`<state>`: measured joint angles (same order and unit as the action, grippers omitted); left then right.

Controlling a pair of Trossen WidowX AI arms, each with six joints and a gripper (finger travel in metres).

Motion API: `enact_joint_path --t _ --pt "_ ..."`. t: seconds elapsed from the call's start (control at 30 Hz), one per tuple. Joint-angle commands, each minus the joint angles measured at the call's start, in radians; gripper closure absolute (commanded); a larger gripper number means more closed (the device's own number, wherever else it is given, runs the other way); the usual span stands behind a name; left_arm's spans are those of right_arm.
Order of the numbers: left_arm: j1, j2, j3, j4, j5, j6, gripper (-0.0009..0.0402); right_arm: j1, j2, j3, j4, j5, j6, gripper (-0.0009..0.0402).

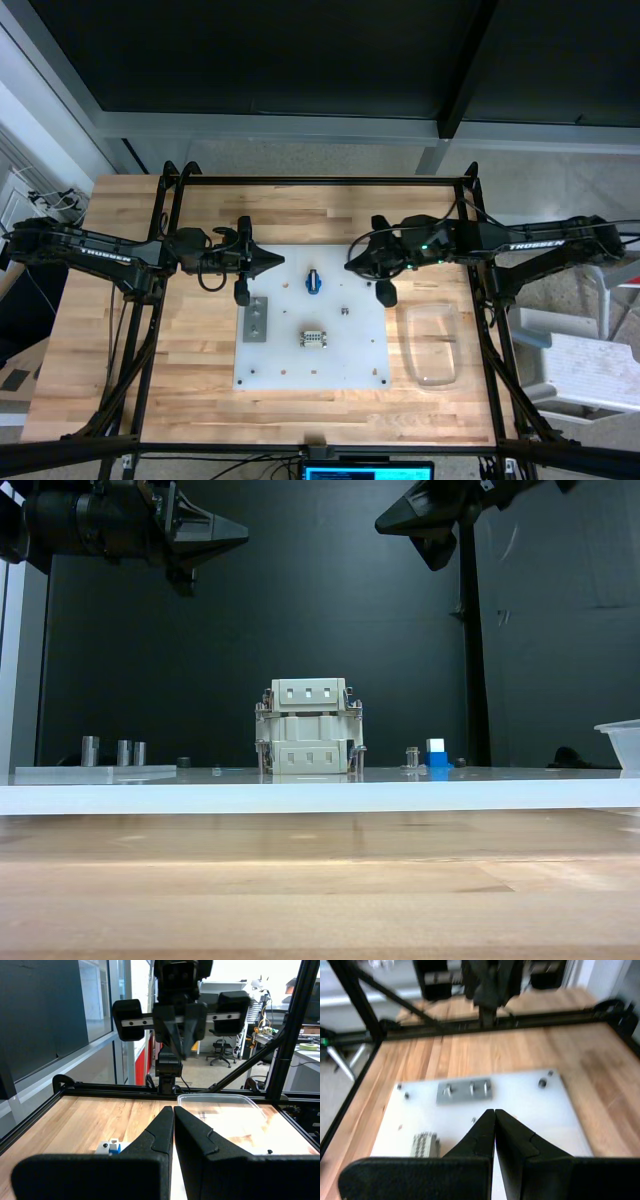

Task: Remove the HAN10-E connector and place it in the container

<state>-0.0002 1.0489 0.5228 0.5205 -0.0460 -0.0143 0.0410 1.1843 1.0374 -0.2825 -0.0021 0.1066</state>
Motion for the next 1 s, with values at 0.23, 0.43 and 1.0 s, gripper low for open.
enact_joint_path --t 0.23,0.43,1.0 --pt "0.000 0.000 0.000 0.000 0.000 0.000 0.0393 0.048 0.220 0.307 -0.365 0.006 0.020 0.0393" --pt "0.000 0.000 0.000 0.001 0.000 0.000 0.0393 0.068 0.359 0.496 -0.560 0.008 0.020 0.0393" --pt "0.000 0.000 0.000 0.000 0.000 0.000 0.0393 0.143 0.706 0.962 -0.954 0.012 0.098 0.0393"
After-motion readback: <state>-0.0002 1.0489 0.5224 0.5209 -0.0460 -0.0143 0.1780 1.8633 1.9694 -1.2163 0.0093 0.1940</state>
